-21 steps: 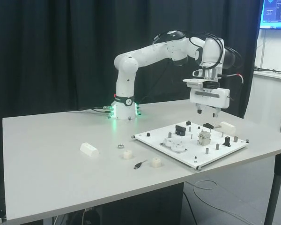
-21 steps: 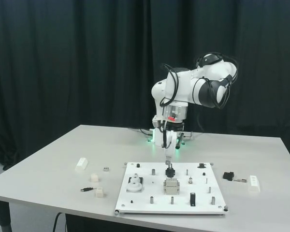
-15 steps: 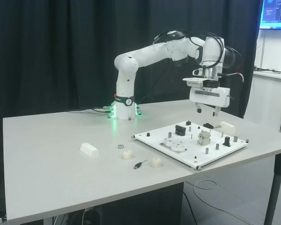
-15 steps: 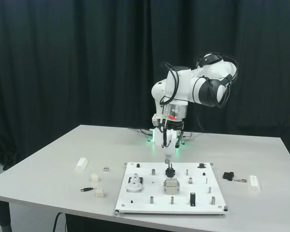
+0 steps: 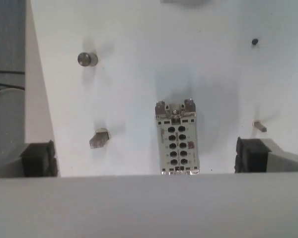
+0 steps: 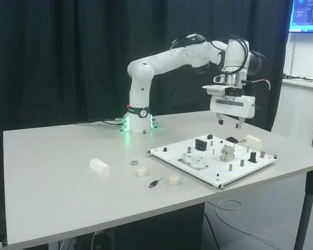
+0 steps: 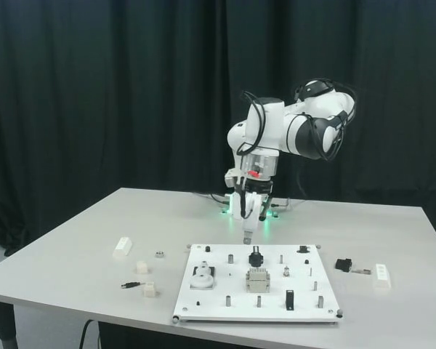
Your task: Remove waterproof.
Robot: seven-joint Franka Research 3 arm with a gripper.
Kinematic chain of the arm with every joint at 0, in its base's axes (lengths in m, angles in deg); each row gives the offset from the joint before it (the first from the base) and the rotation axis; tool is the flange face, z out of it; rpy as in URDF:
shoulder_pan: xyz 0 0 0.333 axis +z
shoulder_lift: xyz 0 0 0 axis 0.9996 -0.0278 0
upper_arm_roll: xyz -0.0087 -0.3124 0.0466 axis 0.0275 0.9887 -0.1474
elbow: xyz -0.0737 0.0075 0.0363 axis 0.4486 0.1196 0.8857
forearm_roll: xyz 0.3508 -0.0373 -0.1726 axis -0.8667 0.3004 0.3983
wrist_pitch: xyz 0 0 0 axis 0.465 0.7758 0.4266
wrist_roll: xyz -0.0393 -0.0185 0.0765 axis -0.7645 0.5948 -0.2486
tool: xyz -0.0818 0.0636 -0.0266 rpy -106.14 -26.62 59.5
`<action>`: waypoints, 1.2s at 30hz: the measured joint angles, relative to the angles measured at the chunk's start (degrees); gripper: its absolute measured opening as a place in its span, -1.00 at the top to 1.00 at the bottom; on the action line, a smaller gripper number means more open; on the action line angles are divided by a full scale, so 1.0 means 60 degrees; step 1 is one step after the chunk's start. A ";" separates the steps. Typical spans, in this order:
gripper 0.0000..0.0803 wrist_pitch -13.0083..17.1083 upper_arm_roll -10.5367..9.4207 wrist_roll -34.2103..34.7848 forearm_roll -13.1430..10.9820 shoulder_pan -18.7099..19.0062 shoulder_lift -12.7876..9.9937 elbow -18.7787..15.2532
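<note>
A white board (image 6: 167, 152) on the grey table carries several small parts. Among them is a black round-topped connector (image 6: 200, 144) (image 7: 256, 258), standing upright near the board's far side. My gripper (image 6: 229, 123) (image 7: 247, 236) hangs open above the board with nothing between its fingers. It is higher than the black connector and toward the arm's base from it. In the wrist view the gripper (image 5: 144, 156) looks down on a grey multi-pin block (image 5: 176, 144), and the black connector is out of sight. The black fingertips (image 5: 39, 158) stand far apart.
The board also bears white gears (image 7: 202, 276), the grey pin block (image 7: 257, 281) and several short pegs (image 5: 87, 59). Loose on the table lie a white block (image 6: 99, 165), a nut (image 6: 131, 162), two small cubes (image 6: 142, 171) and a small plug (image 6: 154, 183). A black piece (image 7: 342, 264) and another white block (image 7: 381, 275) lie beside the board.
The gripper has risen a little above the board, drifting toward the arm's base. It stays open and the parts on the board have not moved.
</note>
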 joint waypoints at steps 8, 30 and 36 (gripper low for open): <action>-0.99 -0.0109 0.0010 0.0000 -0.0004 -0.0106 0.0088 0.0050; -0.99 -0.0508 0.0105 -0.0300 -0.0003 -0.0363 0.0119 0.0266; -0.99 -0.0514 0.0104 -0.0384 -0.0003 -0.0387 0.0116 0.0266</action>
